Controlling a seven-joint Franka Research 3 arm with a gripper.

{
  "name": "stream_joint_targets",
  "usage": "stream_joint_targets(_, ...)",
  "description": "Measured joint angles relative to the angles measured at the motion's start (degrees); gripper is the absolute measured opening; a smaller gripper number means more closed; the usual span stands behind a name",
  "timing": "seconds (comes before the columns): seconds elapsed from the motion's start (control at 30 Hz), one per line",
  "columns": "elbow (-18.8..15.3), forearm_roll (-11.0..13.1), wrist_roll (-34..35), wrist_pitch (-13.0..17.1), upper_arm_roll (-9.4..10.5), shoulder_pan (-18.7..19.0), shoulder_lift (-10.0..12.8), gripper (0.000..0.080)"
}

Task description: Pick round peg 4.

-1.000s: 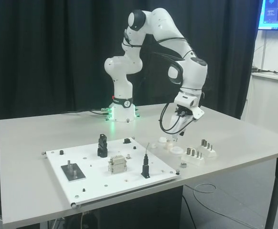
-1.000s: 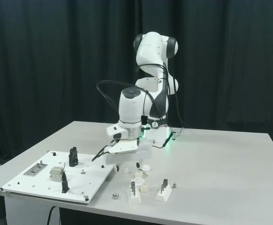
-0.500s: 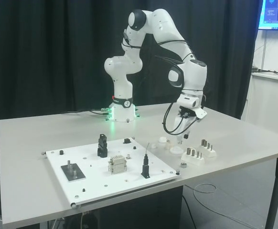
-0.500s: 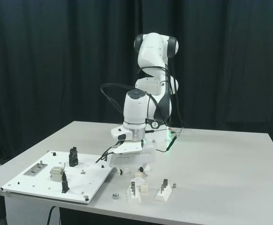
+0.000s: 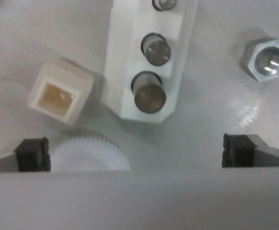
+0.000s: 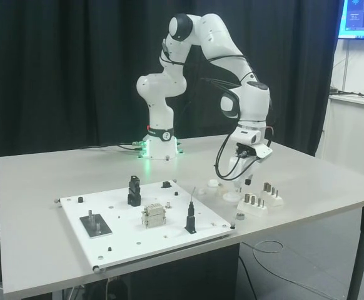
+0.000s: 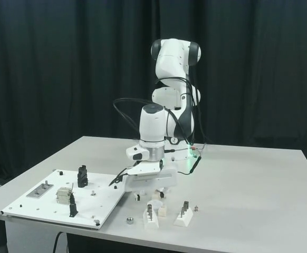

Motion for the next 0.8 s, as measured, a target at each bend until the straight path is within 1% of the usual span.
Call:
stream_joint_targets(0.1,0.0,0.4,0.0,0.8,0.16,0.0,0.5,0.0800)
stream_joint_targets(0.4,0.2,0.4,-0.5,2.7,0.72,0.0,1.7,0.0800)
stream_joint_targets(0.8,0.6,0.4,-0.9,4.7,0.79,0.0,3.4,0.0800)
